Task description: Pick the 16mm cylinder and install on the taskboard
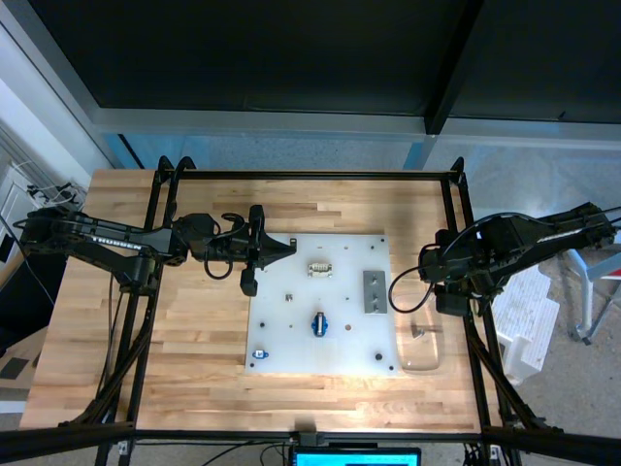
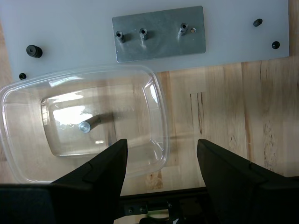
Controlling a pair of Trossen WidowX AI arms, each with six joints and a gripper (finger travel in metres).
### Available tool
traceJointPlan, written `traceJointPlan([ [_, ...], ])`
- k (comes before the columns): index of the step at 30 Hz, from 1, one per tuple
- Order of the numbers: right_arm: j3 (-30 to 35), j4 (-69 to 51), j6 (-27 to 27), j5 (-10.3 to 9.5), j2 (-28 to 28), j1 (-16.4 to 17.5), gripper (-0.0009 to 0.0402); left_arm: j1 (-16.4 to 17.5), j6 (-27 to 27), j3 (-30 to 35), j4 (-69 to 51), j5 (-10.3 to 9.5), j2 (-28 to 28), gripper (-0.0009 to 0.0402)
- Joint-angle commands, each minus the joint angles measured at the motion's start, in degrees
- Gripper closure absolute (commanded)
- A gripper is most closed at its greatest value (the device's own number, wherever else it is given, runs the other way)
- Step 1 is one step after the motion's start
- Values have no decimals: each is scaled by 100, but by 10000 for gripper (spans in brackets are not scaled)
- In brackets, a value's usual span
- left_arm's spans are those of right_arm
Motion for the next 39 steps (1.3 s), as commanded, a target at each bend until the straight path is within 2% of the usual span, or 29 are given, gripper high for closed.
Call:
traceJointPlan([
  [1,-70,0,4,2,0,0,187,0,2,0,2,0,0,392],
  [24,-809,341,-4,4,372,0,187,2,2,0,2,0,0,392],
  [39,-1196,844,-11,13,378,-2,187,2,2,0,2,0,0,392],
])
